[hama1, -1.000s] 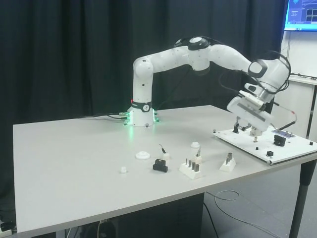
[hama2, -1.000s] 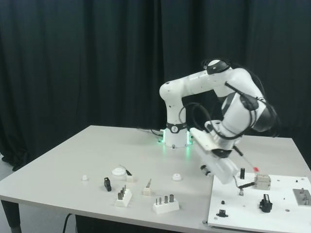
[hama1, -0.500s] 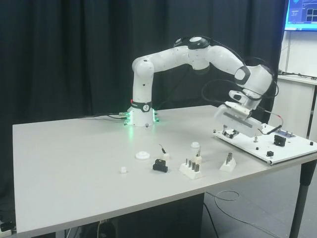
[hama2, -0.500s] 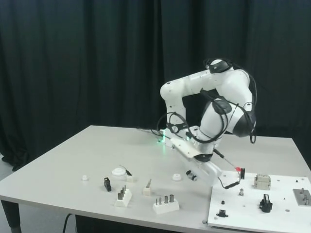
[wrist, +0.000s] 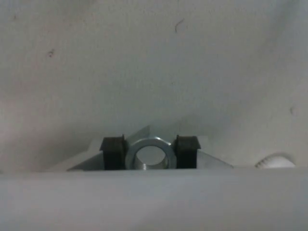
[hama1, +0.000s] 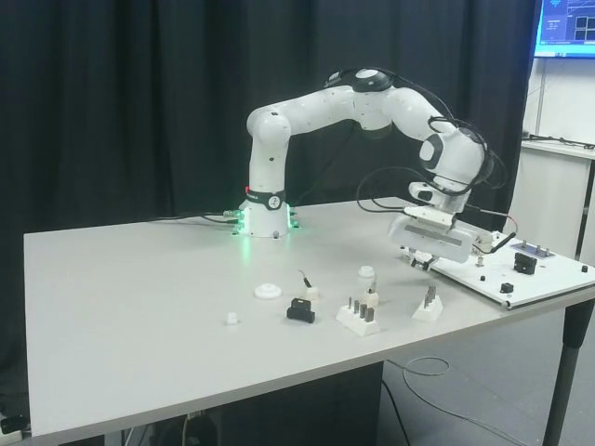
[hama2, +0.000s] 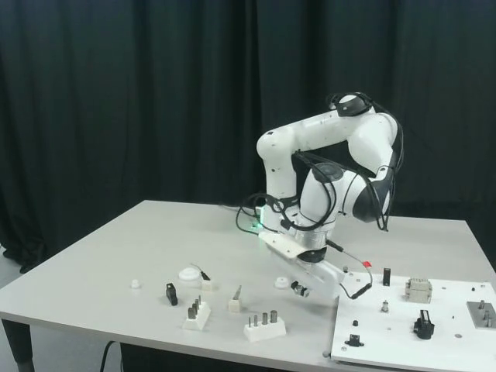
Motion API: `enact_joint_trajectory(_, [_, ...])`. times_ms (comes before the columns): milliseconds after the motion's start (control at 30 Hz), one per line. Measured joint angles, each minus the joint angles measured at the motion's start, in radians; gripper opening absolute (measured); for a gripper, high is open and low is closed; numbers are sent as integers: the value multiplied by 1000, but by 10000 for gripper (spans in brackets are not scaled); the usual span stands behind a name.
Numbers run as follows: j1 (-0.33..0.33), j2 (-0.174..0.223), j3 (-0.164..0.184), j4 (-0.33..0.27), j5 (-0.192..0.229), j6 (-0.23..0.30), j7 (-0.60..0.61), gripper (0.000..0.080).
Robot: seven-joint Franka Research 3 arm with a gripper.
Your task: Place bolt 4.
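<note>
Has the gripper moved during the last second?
Yes. The gripper has left the white board and now hangs over the grey table, nearer the bolt holders.

Robotics lab or test cell. Black curtains close off the whole back of the room. A white arm is bolted to a grey table, green lights glowing at its base. A white board carries small fixtures; white part holders sit in a row. Monitor on the wall, loose cable under the table.
</note>
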Motion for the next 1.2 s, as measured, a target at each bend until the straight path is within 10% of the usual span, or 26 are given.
enact_joint_trajectory(633, [54,1,16,-167,195,153,-193,226])
enact_joint_trajectory(1200, [55,2,43,-221,281,204,-275,226])
